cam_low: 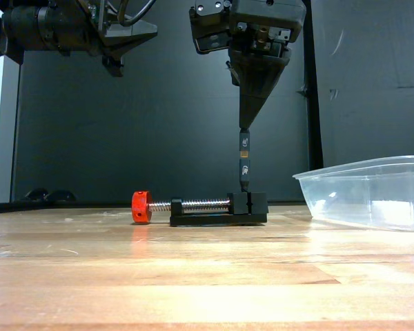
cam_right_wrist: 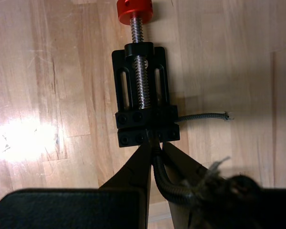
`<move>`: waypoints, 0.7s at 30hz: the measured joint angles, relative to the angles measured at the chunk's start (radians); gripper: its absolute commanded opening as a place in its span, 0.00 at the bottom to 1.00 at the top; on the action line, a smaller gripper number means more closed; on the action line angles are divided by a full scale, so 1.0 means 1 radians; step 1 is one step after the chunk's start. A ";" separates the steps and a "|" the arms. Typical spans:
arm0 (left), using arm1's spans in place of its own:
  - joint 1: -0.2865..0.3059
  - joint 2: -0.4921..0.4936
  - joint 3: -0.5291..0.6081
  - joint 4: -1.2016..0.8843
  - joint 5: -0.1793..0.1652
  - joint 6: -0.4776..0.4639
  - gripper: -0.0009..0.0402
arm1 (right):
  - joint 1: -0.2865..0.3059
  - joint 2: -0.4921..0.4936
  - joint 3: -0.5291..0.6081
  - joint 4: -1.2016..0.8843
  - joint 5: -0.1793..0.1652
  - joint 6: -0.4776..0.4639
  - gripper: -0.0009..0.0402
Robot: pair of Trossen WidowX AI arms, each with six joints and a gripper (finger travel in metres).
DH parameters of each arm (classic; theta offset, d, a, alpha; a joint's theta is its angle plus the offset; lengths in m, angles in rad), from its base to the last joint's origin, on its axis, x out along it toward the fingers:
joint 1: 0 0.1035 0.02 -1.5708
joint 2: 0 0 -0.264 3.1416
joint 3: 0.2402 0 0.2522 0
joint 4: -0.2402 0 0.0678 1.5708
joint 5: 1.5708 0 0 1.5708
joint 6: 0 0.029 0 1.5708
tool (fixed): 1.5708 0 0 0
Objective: Pick the USB-C connector and install on taskboard
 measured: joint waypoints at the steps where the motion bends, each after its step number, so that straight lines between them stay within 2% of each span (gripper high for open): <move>1: 0.000 0.000 0.000 0.000 0.000 0.000 0.02 | 0.000 0.000 0.000 0.000 0.001 0.000 0.02; 21: 0.000 0.000 0.000 0.000 0.000 0.000 0.02 | 0.000 -0.001 -0.007 0.008 -0.005 -0.011 0.02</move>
